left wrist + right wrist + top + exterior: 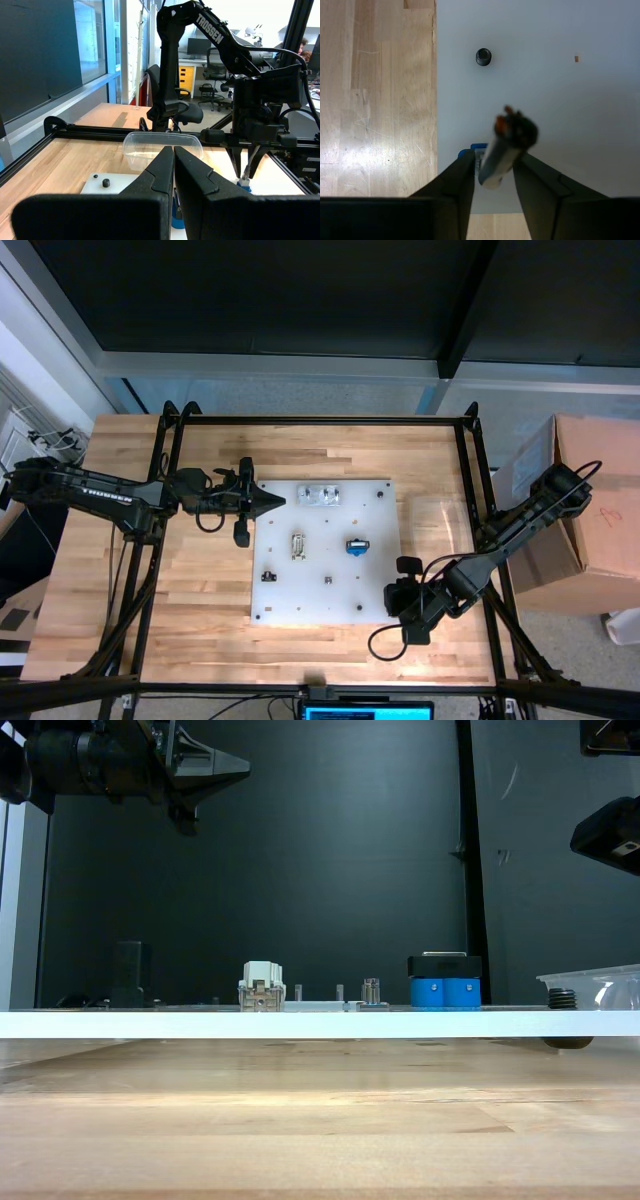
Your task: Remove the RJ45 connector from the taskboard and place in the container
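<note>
The right gripper (493,155) hangs above the taskboard (320,602) near its lower right corner in the high view, well off the surface. Its jaws are clamped on the RJ45 connector (506,134). The connector is clear of its seat and held tilted, its short grey cable stub ending in a frayed orange tip. A scrap of blue shows beside one fingertip, and I cannot tell whether it belongs to the plug. The left gripper (278,502) hovers high over the board's left edge, pointing toward the right of the frame, jaws pressed together on nothing. The clear container (322,496) sits at the upper middle of the board, just beyond the left gripper's tip. The removal looks done and the carry across to the container is what's left, and this is where I judge the trouble lies. The connector sits askew in the jaws, so it could pivot or slip during the move and drop onto the board or the counter (200,615). The container looks shallow, so a release from height, or off-centre, may bounce the plug off the rim. The left gripper is close beside the container, so an approach from that side risks a knock, and a low path could clip the blue block (357,546).
</note>
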Controlling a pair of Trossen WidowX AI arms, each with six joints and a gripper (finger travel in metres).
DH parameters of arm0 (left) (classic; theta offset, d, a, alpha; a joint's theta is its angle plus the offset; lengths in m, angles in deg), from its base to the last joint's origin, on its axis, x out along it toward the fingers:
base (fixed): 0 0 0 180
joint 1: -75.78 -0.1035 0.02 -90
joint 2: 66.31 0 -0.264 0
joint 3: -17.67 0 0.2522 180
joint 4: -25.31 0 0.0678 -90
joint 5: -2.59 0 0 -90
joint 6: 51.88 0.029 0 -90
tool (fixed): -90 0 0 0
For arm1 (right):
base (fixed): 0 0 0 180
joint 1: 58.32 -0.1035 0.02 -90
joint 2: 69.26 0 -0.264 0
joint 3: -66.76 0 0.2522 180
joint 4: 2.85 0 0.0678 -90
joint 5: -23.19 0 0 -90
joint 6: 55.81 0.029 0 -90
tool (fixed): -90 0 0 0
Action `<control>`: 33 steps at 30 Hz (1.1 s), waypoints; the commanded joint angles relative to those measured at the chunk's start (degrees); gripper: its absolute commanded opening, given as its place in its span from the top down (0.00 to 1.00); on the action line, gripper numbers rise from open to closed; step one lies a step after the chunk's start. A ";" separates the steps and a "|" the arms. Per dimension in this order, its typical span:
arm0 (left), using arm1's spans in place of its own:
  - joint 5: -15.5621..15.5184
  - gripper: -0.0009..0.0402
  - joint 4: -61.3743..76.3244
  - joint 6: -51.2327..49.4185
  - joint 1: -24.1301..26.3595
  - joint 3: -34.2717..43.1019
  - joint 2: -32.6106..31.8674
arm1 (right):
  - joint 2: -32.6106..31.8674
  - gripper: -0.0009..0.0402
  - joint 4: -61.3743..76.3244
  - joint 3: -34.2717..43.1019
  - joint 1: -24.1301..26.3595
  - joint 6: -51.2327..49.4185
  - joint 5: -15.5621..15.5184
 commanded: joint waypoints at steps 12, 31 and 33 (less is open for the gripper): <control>0.00 0.98 -0.02 0.00 -0.02 0.02 0.00 | 0.04 0.97 -0.37 0.04 -0.02 0.09 -0.04; 0.00 0.98 -0.02 0.02 0.00 0.02 0.00 | 1.92 0.98 3.48 2.75 0.22 -0.61 1.31; 0.00 0.98 -0.02 0.02 0.00 0.02 0.00 | 2.56 0.98 4.15 3.26 0.26 -0.63 1.53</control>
